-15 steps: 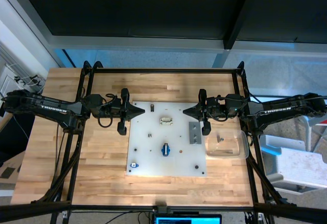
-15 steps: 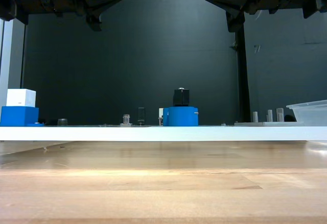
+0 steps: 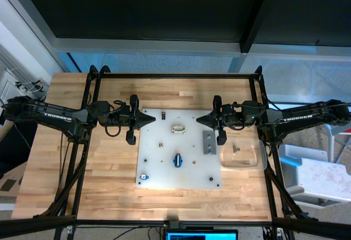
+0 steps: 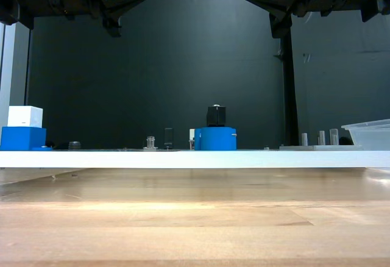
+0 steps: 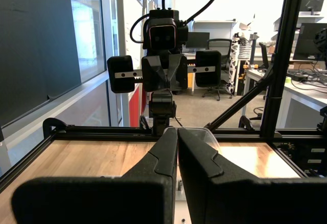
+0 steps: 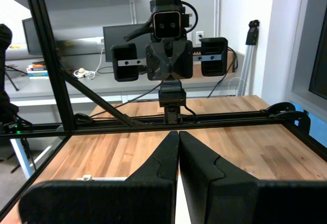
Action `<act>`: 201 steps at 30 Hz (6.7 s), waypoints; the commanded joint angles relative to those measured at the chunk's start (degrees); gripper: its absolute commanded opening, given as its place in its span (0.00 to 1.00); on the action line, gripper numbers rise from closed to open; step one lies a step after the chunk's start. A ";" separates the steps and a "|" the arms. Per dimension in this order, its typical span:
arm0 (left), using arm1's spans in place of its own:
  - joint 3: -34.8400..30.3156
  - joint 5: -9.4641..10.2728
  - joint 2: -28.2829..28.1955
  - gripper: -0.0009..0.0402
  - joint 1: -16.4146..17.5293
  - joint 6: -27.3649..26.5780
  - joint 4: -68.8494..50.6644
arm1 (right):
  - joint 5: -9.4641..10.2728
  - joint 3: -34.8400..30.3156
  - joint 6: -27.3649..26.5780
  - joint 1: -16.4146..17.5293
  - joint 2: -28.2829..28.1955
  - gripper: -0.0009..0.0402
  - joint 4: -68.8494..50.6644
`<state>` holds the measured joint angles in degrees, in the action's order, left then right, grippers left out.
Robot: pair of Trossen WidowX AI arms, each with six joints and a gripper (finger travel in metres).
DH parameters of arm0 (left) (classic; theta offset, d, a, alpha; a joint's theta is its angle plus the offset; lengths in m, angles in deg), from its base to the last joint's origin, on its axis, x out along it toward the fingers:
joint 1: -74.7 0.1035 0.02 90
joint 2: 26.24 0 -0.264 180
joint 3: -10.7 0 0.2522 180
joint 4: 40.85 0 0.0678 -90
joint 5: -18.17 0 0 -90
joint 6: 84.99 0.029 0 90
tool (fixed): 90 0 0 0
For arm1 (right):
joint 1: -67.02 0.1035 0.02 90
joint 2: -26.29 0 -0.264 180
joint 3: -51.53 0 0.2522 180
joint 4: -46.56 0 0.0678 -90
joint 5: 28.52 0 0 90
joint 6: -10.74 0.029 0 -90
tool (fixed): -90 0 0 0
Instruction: Pick the 16mm cylinder and place it in the taskboard
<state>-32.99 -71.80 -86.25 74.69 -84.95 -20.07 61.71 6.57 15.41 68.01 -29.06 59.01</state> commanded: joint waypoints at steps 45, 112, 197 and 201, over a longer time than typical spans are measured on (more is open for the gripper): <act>-0.02 -0.02 0.00 0.02 0.00 0.02 -0.02 | -3.21 -21.88 4.83 0.83 -0.28 0.02 -74.27; -0.02 -0.02 0.00 0.02 0.00 0.02 -0.02 | -2.16 -16.85 19.58 17.70 -4.92 0.19 -96.45; -0.02 -0.02 0.00 0.02 0.00 0.02 0.00 | -5.77 -1.40 39.87 23.52 -6.82 0.37 -76.65; -0.02 -0.02 0.00 0.02 0.00 0.02 0.00 | -5.73 -0.74 39.85 23.52 -6.82 0.37 -75.89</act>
<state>-32.99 -71.80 -86.23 74.69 -84.95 -20.09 55.97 5.61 55.30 91.53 -35.86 -17.07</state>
